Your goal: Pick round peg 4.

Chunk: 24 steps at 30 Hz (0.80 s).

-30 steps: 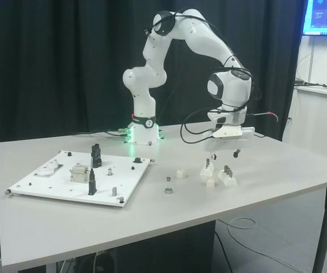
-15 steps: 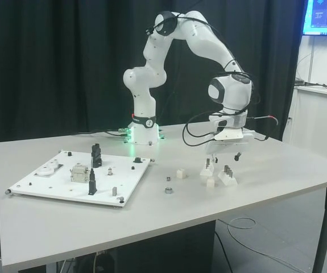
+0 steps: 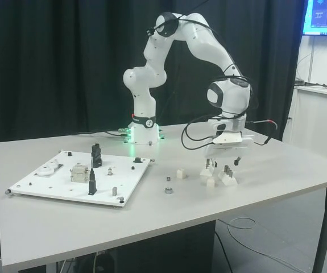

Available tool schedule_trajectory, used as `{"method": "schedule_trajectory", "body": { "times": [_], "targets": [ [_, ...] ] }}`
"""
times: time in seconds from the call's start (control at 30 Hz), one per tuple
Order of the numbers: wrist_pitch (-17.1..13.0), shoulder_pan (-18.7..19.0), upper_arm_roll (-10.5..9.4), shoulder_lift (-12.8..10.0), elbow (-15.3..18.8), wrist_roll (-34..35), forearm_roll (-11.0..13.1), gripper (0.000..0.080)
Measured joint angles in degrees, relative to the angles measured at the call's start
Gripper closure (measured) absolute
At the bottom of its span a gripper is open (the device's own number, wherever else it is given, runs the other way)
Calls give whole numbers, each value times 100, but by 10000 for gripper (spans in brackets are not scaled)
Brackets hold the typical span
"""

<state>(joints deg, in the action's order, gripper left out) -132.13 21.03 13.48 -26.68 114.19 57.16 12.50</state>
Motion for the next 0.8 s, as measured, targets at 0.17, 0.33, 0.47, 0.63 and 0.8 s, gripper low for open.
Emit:
{"method": "schedule_trajectory", "body": {
  "times": [0.17,0.33,0.47,0.63,0.8],
  "targets": [
    [-38,0,-19,-33,0,0,0,3],
    [-91,0,-36,-63,0,0,0,3],
    [-110,0,-45,-80,0,0,0,3],
    [-112,0,-51,-97,0,0,0,3],
    [-112,0,-59,-120,0,0,0,3]
  ]
}}
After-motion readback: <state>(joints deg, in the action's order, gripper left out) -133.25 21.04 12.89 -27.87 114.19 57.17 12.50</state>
